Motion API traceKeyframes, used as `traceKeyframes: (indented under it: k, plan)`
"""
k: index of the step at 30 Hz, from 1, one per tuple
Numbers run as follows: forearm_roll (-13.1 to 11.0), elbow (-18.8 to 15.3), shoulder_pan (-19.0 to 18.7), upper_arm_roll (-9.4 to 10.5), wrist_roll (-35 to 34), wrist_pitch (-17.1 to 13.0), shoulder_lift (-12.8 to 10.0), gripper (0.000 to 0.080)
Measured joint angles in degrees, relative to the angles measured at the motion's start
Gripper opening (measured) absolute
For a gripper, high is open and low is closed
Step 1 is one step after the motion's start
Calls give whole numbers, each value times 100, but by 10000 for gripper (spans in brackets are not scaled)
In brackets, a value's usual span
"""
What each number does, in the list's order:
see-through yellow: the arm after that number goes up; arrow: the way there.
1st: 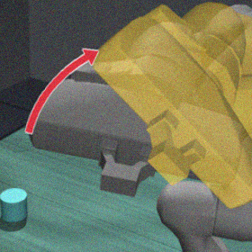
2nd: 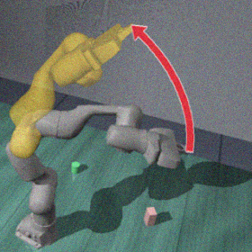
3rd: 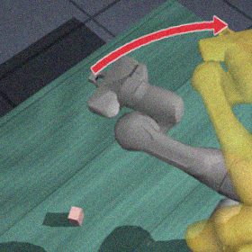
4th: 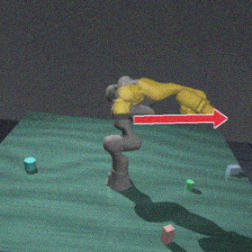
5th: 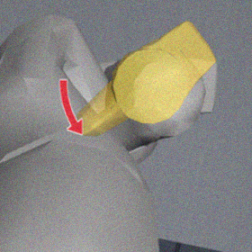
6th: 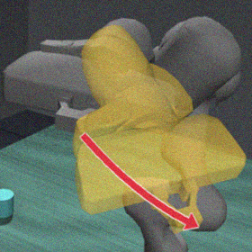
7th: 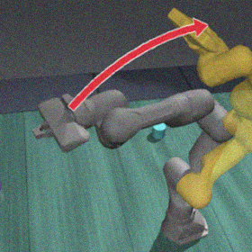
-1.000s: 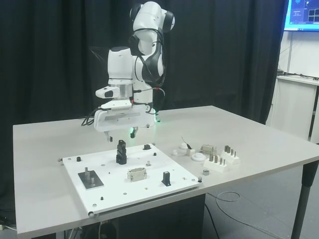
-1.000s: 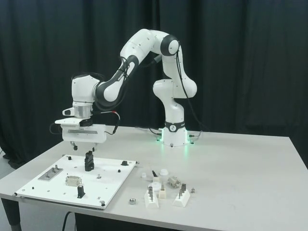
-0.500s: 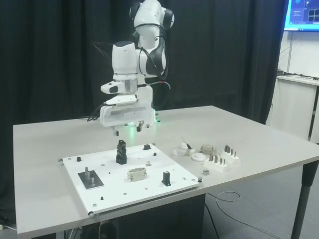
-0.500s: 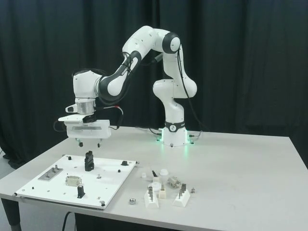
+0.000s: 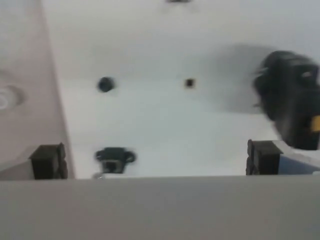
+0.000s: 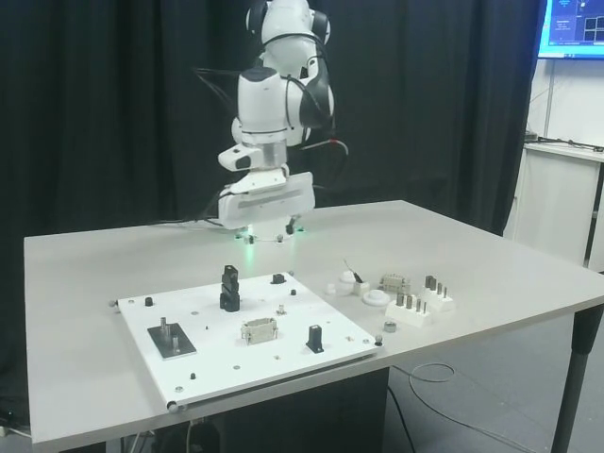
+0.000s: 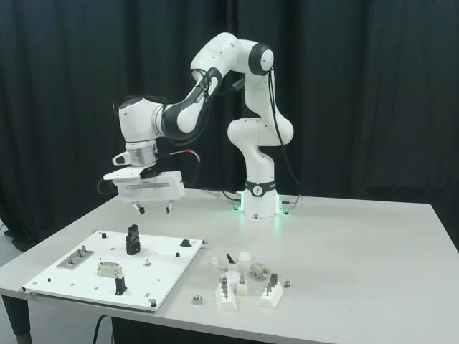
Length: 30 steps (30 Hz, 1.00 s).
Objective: Pick USB.
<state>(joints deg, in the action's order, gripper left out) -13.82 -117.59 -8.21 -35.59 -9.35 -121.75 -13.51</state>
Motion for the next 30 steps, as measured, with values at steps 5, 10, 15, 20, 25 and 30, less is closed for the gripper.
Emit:
traceKeyframes:
  k: [5, 10, 15, 20, 25, 30]
  plan:
    - [104, -141, -237, 1, -319, 77, 147, 800]
    - [155, -322, -489, 3, -625, 77, 294, 800]
    - [189, -501, -740, 5, -938, 71, 421, 800]
    - [223, -680, -995, 8, -1269, 13, 524, 800]
    - [229, -867, -1227, 11, -1634, -152, 603, 800]
    - [229, -1079, -1442, 16, -2175, -416, 685, 800]
